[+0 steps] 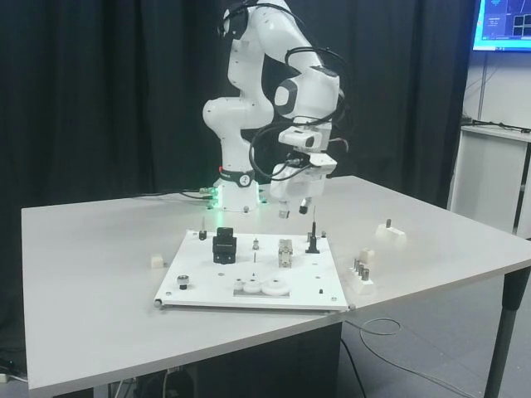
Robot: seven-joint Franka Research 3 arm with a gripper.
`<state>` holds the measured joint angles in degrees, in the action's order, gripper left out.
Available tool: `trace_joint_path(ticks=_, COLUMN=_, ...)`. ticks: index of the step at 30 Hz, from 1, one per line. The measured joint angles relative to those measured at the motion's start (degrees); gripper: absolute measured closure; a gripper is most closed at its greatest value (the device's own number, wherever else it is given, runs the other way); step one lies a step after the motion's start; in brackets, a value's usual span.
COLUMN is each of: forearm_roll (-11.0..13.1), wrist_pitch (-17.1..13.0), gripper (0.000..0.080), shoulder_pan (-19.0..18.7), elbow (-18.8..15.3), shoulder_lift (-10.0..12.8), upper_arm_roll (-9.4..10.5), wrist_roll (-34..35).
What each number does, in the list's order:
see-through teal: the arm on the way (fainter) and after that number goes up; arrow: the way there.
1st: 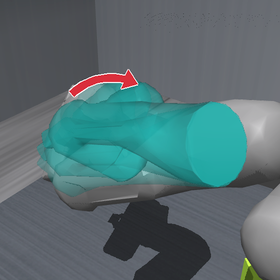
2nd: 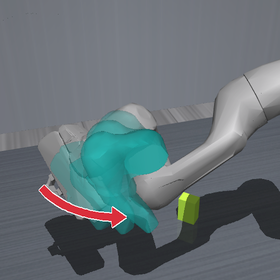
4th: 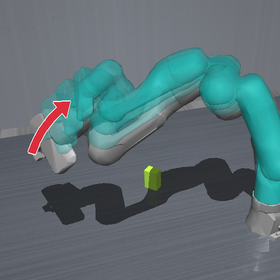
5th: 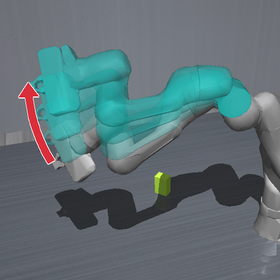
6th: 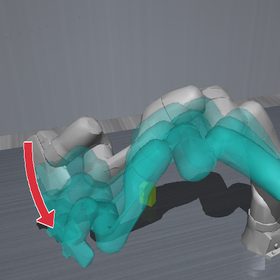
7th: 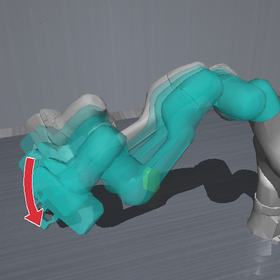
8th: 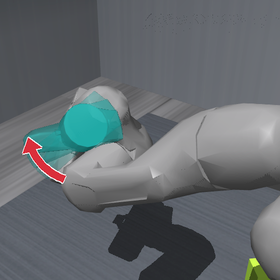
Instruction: Pick round peg 1.
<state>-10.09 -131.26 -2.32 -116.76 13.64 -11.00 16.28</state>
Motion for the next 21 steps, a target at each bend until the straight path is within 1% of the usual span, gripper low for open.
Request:
trace_joint_path(ticks=3, forearm_roll=0.86, wrist_pitch=1.61, gripper=0.0003, shoulder_pan=-0.3, elbow=1.08, shoulder_lift=0.1, upper_arm_roll=0.62, wrist_roll=3.54)
trace_joint_path(ticks=11, forearm_roll=2.43, wrist_pitch=5.64, gripper=0.0003, shoulder_pan=-1.28, elbow=3.82, shoulder_lift=0.68, upper_arm_roll=1.95, wrist_roll=9.95)
trace_joint_path(ticks=15, forearm_roll=2.84, wrist_pitch=7.16, gripper=0.0003, shoulder_pan=-1.73, elbow=4.92, shoulder_lift=1.14, upper_arm_roll=2.66, wrist_roll=11.56)
trace_joint_path(ticks=21, forearm_roll=3.35, wrist_pitch=8.65, gripper=0.0003, shoulder_pan=-2.45, elbow=5.93, shoulder_lift=1.7, upper_arm_roll=3.54, wrist_roll=14.03)
